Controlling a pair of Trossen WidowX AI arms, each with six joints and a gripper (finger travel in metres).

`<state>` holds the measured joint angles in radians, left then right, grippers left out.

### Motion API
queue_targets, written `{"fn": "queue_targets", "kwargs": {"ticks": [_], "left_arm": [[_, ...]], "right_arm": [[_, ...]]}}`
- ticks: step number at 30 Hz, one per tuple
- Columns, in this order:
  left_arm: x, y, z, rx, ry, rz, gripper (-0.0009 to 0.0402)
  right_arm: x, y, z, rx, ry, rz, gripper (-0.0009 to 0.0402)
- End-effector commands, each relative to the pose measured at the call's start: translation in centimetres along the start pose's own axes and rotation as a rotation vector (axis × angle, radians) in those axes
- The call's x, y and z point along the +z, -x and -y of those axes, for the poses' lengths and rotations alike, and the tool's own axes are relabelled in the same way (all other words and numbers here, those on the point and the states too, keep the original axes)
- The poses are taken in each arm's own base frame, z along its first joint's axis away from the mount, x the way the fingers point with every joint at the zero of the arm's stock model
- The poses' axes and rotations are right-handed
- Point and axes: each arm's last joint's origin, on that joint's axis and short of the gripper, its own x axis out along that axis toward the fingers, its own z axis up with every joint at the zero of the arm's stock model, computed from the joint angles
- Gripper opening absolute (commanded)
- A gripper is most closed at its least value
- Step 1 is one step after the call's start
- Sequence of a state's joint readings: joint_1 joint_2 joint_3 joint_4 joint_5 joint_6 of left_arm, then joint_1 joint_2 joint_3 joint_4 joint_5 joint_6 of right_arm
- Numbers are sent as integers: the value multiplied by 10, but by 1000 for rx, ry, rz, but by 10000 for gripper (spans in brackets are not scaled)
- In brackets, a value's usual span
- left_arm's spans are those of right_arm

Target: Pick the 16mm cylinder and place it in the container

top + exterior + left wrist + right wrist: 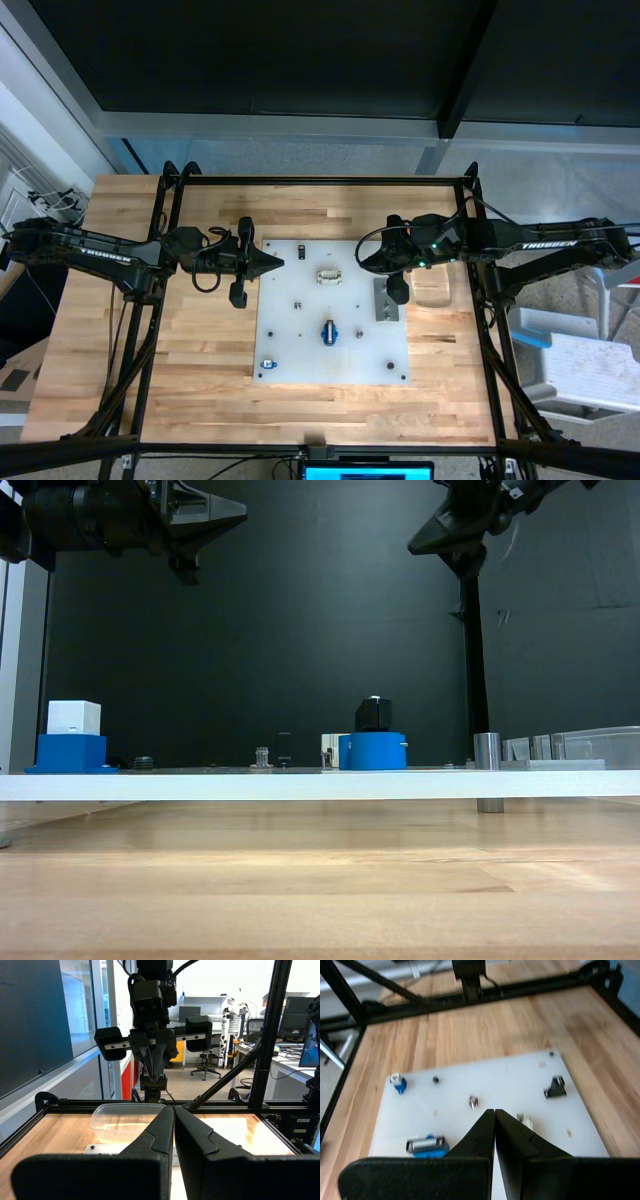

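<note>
The 16mm cylinder [358, 334] is a tiny grey dot on the white board [290, 340], just right of the blue part [328, 332]. In the low view the cylinder [487, 752] stands upright as a silvery peg. The container [432, 290], a clear tub, sits on the wood off the board's right edge and also shows in the left wrist view [125, 1120]. My right gripper [365, 258] hovers shut and empty above the board's far right, high over the peg [415, 548]. My left gripper [272, 262] is shut too, raised at the board's far left edge.
A grey rectangular block [388, 300] lies between the cylinder and the container. A white connector [328, 275], a black clip [301, 250] and a small blue-and-white piece [267, 364] sit on the board. A black frame [320, 181] surrounds the table.
</note>
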<state>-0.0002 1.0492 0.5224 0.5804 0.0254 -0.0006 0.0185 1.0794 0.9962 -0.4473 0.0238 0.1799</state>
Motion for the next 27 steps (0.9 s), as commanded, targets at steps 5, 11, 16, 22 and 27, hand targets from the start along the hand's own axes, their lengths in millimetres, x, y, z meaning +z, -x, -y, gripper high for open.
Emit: {"fn": "queue_targets", "kwargs": {"ticks": [5, 11, 16, 22, 27], "left_arm": [[0, 0, 0, 0, 0, 1, 0], [0, 0, 0, 0, 0, 0, 0], [0, 0, 0, 0, 0, 1, 0], [0, 0, 0, 0, 0, 1, 0], [0, 0, 0, 0, 0, 0, 0]], "right_arm": [[1, 0, -1, -36, -16, -222, 0], [4, -11, -6, -16, -21, -403, 0], [8, -24, -14, -22, 0, -521, 0], [12, -43, -29, -20, 36, -613, 0], [9, -60, -42, -19, 51, -689, 0]]}}
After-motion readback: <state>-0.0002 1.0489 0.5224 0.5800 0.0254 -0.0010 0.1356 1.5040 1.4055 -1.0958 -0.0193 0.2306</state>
